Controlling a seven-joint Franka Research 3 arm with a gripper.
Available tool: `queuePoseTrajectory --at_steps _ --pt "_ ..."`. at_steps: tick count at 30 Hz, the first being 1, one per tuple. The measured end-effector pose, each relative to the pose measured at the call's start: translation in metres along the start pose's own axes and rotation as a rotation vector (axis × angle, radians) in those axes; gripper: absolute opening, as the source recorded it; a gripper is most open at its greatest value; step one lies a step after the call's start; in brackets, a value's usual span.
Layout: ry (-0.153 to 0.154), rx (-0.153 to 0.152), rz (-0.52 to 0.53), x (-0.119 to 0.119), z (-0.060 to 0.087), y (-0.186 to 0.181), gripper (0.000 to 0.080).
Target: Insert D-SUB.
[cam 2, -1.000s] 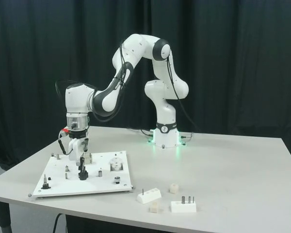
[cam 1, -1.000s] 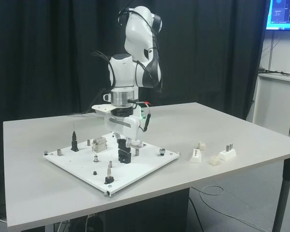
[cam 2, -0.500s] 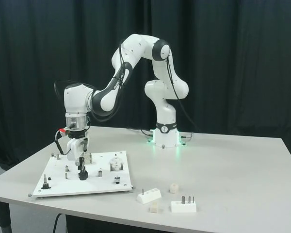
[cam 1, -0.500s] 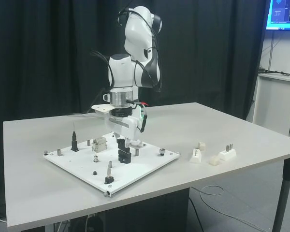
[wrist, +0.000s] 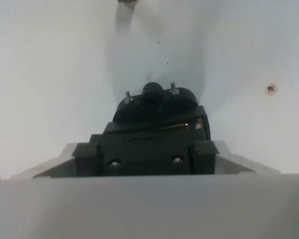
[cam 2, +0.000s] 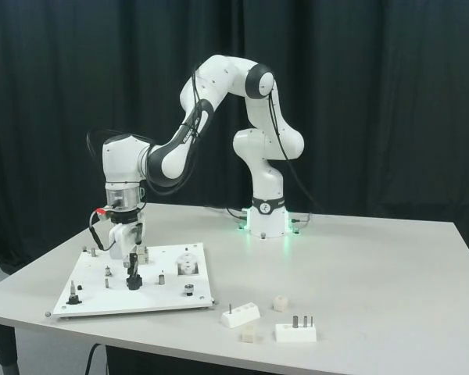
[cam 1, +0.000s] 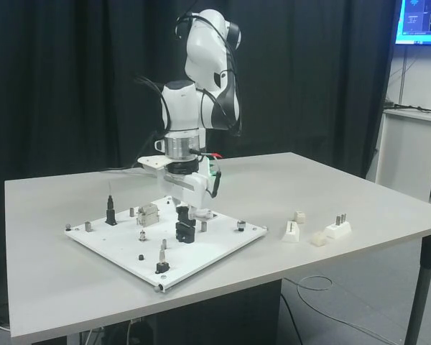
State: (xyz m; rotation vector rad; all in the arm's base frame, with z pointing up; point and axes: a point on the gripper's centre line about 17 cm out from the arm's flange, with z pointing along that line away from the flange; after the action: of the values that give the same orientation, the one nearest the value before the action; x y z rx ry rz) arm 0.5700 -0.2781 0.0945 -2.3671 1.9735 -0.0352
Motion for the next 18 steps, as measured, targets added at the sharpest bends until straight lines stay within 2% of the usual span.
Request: queuePoseTrajectory --at_steps 18 --pt "0.013 -0.011 -0.042 0.013 0.002 0.005 0.0389"
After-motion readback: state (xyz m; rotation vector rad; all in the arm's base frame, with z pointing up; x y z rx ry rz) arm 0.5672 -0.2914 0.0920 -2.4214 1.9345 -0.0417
